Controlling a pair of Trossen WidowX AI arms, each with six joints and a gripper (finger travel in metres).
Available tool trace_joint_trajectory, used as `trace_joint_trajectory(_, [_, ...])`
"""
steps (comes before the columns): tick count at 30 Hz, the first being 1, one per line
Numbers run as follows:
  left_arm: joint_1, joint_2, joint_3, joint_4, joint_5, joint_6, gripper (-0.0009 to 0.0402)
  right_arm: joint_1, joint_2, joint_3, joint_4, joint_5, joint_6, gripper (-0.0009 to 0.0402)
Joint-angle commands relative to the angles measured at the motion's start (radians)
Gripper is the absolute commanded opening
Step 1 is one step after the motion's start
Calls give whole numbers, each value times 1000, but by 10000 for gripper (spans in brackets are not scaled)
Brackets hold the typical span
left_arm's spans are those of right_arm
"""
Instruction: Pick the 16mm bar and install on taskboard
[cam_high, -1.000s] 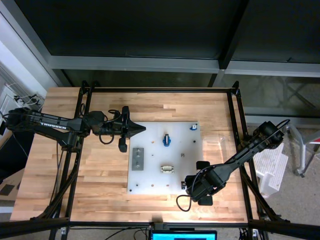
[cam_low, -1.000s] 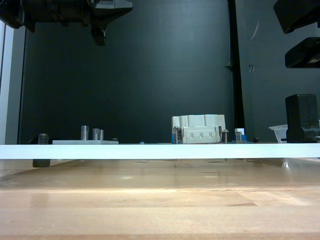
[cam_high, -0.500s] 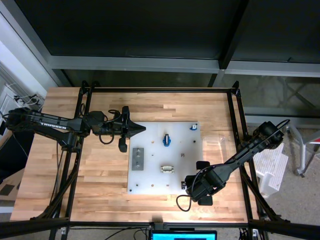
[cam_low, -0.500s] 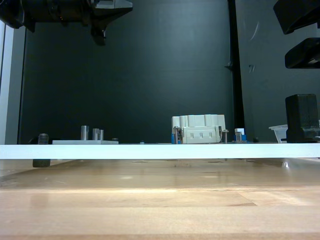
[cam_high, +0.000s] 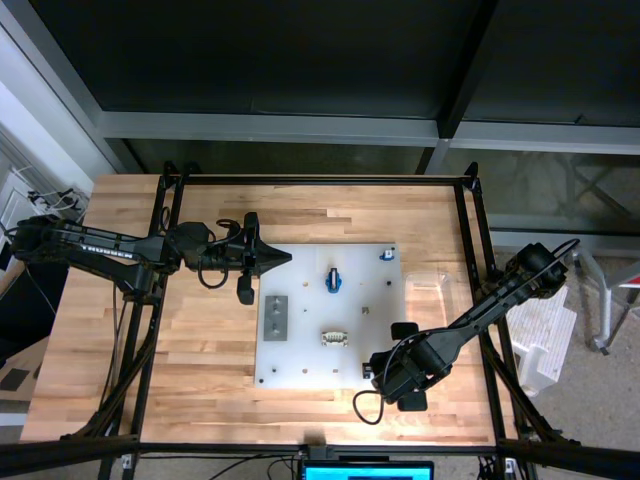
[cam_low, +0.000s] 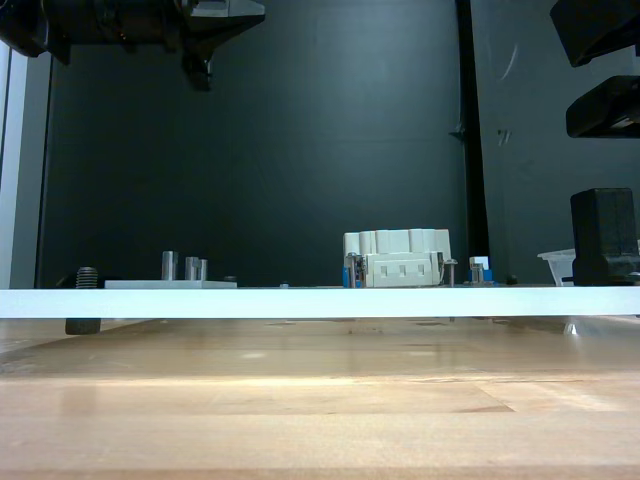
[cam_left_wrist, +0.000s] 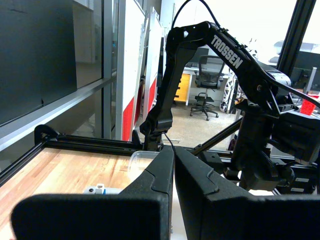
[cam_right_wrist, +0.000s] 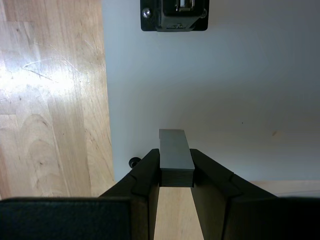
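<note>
The 16mm bar (cam_right_wrist: 176, 155) is a short grey metal piece pinched between the fingers (cam_right_wrist: 145, 175) of my right gripper (cam_right_wrist: 176, 167), which is shut on it. It hangs over the white taskboard (cam_right_wrist: 240, 90) close to the board's near edge, clear of any seat. In the high view the right gripper (cam_high: 382, 372) sits over the board's near right corner. My left gripper (cam_high: 272, 258) hovers at the board's far left corner. In the left wrist view its fingers (cam_left_wrist: 150, 180) are pressed together with nothing between them.
On the taskboard (cam_high: 300, 360) are a grey plate with pegs (cam_high: 274, 318), a white connector (cam_high: 334, 340), a blue part (cam_high: 333, 280) and a black socket (cam_right_wrist: 174, 14). A clear container (cam_high: 430, 280) lies right of the board. Black frame rails border the table.
The right gripper has shifted very slightly with the bar still held. The left arm has not moved.
</note>
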Motion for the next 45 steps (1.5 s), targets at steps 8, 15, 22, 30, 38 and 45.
trace_joint_trajectory(8, [0, 0, 0, 0, 0, 0, 0, 0, -1, 23, -37, 5, -16, 0])
trace_joint_trajectory(15, [0, 0, 0, 0, 0, 1, 0, 0, -11, 39, -43, 4, -40, 0])
trace_joint_trajectory(22, [0, 0, 0, 0, 0, 0, 0, 0, -23, 62, -66, 4, -42, 0])
trace_joint_trajectory(30, [0, 0, 0, 0, 0, 0, 0, 0, -33, 105, -122, 5, -38, 0])
trace_joint_trajectory(38, [0, 0, 0, 0, 0, 0, 0, -1, -32, 113, -134, 4, -33, 0])
trace_joint_trajectory(45, [0, 0, 0, 0, 0, 0, 0, -2, -32, 113, -134, 4, -31, 0])
